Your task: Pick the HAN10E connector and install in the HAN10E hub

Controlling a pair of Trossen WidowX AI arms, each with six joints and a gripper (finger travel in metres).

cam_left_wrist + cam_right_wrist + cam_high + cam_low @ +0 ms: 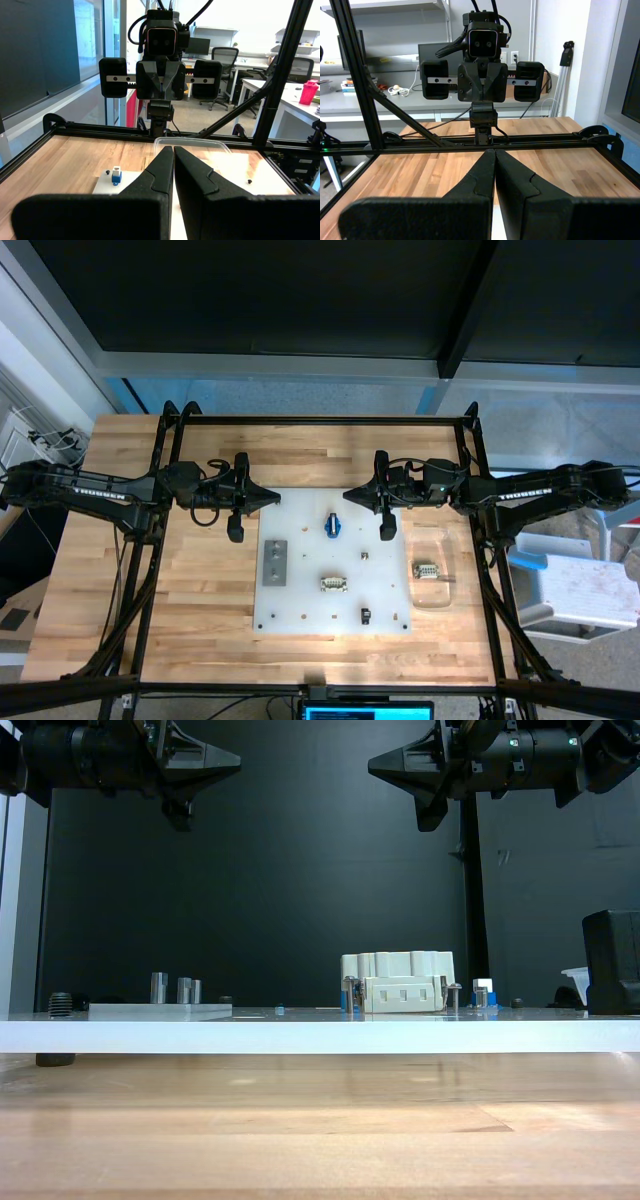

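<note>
On the near half of the white task board [300, 615] sits the HAN10E hub [334, 584], cream with darker ends. Its long axis runs across the table from left to right, and its dotted face is turned up.

Just off the board's right edge, slightly farther back, the HAN10E connector [427, 570] lies inside a shallow clear tray [437, 607]. Its pin face also looks upward, and its long axis lies roughly parallel to the hub's.

It is probably a light, rigid moulded block with smooth sides, so it may slip under a skewed pinch. The best grip seems to be across its short width, on the 2 long flanks at mid-length, keeping off the pins. The tray wall leaves little room for fingers.

Farther back, high over the board's far edge, the left gripper [277, 500] and the right gripper [346, 495] hover tip toward tip. Both are clenched on nothing and well apart from the connector.
</note>
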